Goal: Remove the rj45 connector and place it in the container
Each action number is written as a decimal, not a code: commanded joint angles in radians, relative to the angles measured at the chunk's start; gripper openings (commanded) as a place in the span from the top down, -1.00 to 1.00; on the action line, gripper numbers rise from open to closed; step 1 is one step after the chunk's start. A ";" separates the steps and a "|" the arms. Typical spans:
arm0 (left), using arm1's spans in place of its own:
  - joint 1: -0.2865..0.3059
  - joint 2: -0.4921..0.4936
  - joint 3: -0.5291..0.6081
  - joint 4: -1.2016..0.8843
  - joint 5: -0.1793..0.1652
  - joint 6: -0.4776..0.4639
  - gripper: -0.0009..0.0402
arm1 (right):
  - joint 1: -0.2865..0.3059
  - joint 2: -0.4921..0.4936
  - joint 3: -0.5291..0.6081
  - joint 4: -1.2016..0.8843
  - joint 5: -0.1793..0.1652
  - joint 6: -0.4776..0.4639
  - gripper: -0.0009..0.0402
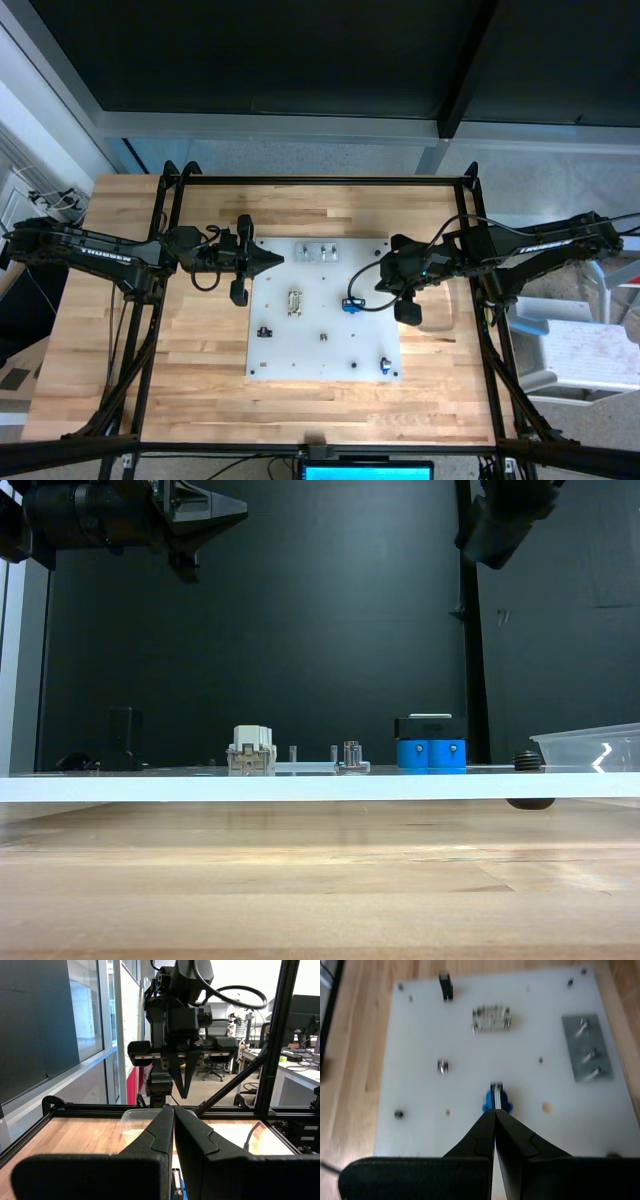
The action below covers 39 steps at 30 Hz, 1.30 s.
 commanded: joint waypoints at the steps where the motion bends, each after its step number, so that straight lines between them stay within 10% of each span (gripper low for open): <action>1: 0.000 0.000 0.000 0.000 0.000 0.000 0.95 | 0.033 0.033 0.037 -0.085 0.014 0.018 0.96; 39: 0.000 0.000 0.000 0.000 0.000 0.000 0.95 | 0.400 0.253 0.197 -0.348 -0.016 0.333 0.96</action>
